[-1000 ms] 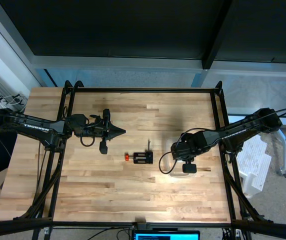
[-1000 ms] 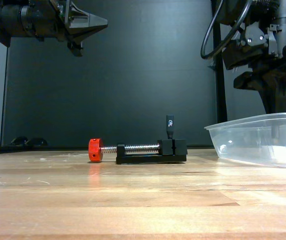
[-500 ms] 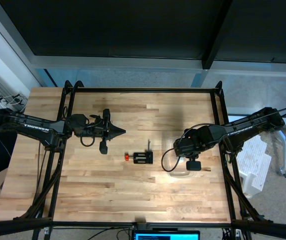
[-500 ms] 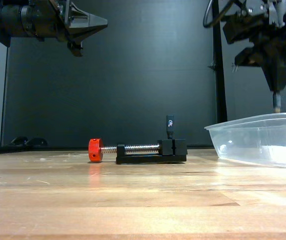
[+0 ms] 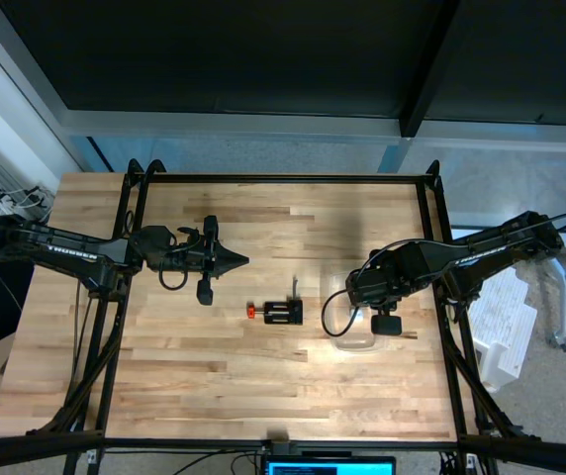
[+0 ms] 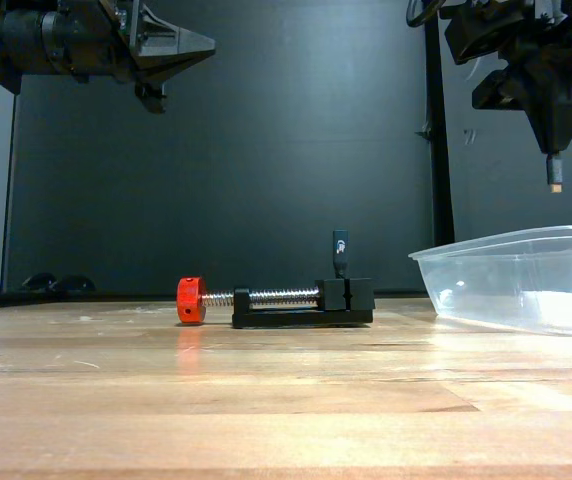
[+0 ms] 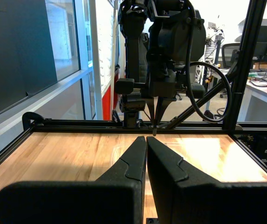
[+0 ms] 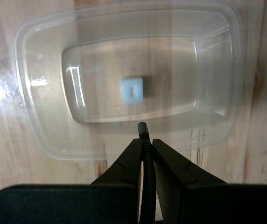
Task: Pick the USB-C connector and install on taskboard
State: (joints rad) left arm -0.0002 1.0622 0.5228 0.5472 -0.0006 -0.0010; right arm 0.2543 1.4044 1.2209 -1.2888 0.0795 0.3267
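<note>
USB-C connector (image 6: 555, 172): tiny dark sliver with a paler tip, hanging vertical, tip pointing down. In the right wrist view it shows as a thin dark stub (image 8: 143, 128) poking out past the fingertips.

It hangs in the air above the clear tray (image 6: 514, 262), clear of the rim and touching nothing below. A white square piece (image 8: 131, 90) lies on the tray floor, just beyond the connector tip.

Taskboard (image 5: 281, 313): black block near the table (image 5: 214, 381) centre, with its red-orange knob (image 6: 191, 299) at the 9 o'clock end and a silver screw between knob and block. A short dark post (image 6: 339, 251) stands upright on the block.

The tray sits at 3 o'clock of the taskboard, with a gap of bare wood between them. There is open wood all round the block, and the black frame rail (image 5: 283, 179) runs along the far edge at 12 o'clock.

Right gripper (image 6: 553, 150): points straight down over the tray, jaws pinched nearly together on the connector, which is clamped between the fingertips.

Left gripper (image 5: 234, 261): at about 10 o'clock of the taskboard, high off the table and level, pointing toward 3 o'clock. Its fingers (image 7: 132, 161) are pressed together and hold nothing.
</note>
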